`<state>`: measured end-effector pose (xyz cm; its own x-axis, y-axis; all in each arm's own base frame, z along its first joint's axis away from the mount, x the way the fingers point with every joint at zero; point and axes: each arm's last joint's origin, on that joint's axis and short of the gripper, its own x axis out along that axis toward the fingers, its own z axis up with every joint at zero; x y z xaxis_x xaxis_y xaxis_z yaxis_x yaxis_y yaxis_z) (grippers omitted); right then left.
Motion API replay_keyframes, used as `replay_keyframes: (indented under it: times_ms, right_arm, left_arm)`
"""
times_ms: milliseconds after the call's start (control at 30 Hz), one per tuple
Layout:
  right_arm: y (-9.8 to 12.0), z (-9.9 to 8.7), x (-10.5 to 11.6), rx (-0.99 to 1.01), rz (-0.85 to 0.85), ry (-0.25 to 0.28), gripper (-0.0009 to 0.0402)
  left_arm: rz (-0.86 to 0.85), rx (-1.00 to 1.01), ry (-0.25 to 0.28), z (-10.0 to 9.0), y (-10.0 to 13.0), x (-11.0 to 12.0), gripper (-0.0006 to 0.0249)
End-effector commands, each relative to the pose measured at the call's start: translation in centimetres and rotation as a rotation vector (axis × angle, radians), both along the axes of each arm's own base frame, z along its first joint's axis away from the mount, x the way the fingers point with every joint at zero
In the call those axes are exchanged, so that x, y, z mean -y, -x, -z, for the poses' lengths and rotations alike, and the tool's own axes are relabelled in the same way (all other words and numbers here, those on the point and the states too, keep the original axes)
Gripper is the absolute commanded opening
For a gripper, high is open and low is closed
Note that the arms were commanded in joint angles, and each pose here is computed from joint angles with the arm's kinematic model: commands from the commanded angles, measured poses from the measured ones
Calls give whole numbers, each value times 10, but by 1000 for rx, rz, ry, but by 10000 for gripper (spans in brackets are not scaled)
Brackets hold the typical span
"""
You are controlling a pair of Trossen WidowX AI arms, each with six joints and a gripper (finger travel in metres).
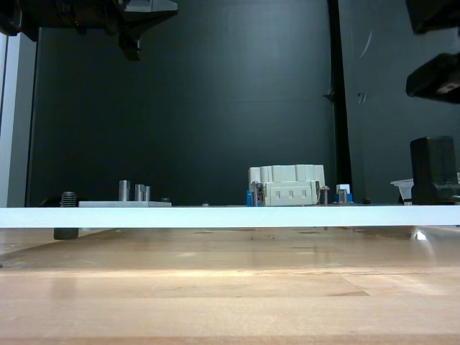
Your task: Pick the 16mm bar and install on taskboard
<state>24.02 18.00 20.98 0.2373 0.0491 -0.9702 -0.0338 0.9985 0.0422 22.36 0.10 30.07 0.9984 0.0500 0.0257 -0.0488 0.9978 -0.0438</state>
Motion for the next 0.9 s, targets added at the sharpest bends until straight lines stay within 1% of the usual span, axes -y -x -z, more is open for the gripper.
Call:
replay_keyframes:
  times_ms: [33, 300, 400, 567, 667, 900]
  right_arm:
    - [2, -14, 12, 14, 22, -10, 15]
    - [9, -42, 48, 26, 64, -5, 16]
    - [13, -50, 62, 13, 57, -15, 16]
    - [15, -58, 84, -3, 78, 7, 16]
    - [13, -65, 92, -16, 81, 25, 16]
    - [-1, -96, 110, 84, 98, 6, 16]
  left_arm:
    - [0, 0, 0, 0, 0, 0, 0]
    - [0, 0, 0, 0, 0, 0, 0]
    - [0, 0, 0, 0, 0, 0, 0]
    - [0, 0, 0, 0, 0, 0, 0]
    - [0, 0, 0, 0, 0, 0, 0]
    - [0, 0, 0, 0, 0, 0, 0]
